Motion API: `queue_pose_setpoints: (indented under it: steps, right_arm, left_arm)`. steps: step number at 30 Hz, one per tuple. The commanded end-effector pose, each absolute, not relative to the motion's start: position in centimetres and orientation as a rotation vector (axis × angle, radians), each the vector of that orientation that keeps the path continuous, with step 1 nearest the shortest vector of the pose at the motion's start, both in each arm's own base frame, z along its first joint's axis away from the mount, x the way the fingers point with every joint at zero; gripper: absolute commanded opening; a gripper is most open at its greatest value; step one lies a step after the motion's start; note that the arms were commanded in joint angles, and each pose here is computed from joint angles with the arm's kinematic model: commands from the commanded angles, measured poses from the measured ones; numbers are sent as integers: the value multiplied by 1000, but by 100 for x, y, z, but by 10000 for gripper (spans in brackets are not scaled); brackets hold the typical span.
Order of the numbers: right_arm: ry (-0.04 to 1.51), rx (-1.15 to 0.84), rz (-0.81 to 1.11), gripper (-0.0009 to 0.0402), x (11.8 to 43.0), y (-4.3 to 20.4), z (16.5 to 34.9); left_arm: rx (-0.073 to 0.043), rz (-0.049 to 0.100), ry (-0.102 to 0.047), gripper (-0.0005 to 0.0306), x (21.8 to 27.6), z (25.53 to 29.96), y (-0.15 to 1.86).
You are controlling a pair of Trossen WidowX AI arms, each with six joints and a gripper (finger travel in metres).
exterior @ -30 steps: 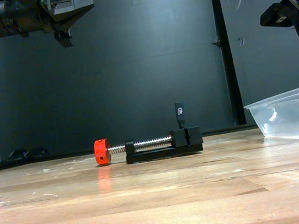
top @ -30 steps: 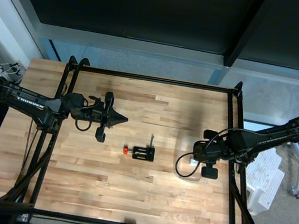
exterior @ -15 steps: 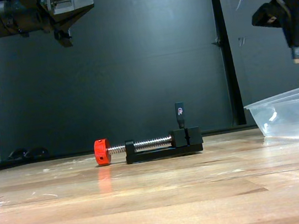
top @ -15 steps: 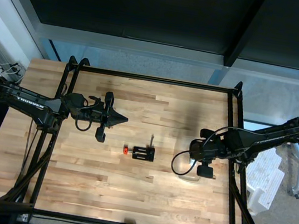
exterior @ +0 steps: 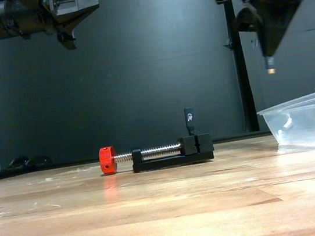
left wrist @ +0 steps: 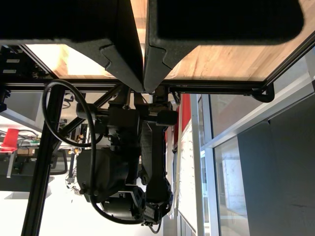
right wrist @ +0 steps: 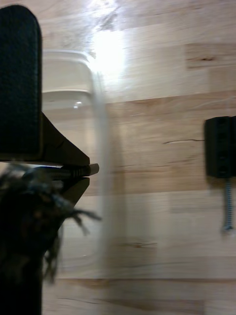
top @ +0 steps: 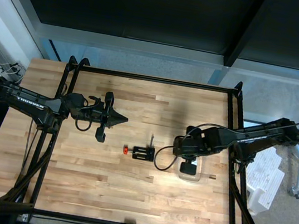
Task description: Pick the USB-C connector and install on taskboard
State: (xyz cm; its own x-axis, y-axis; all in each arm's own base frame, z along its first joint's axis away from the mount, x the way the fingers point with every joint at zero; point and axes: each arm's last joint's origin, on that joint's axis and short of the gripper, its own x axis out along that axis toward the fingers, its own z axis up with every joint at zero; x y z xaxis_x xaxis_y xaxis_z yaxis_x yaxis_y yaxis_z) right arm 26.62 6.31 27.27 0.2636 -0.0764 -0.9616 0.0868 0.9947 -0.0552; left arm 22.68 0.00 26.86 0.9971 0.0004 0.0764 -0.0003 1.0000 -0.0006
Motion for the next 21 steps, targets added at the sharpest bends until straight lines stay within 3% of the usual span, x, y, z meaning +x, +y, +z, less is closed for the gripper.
queue_pose_setpoints:
  steps: [1,21]
  right_arm:
    - [1296,15,-118,0,2817,631,2745]
    - [1304,18,-134,0,3486,674,2674]
  left_arm:
    - [-1,0,-76,0,2269,2685,0]
    - [-1,0,-76,0,2269,2685,0]
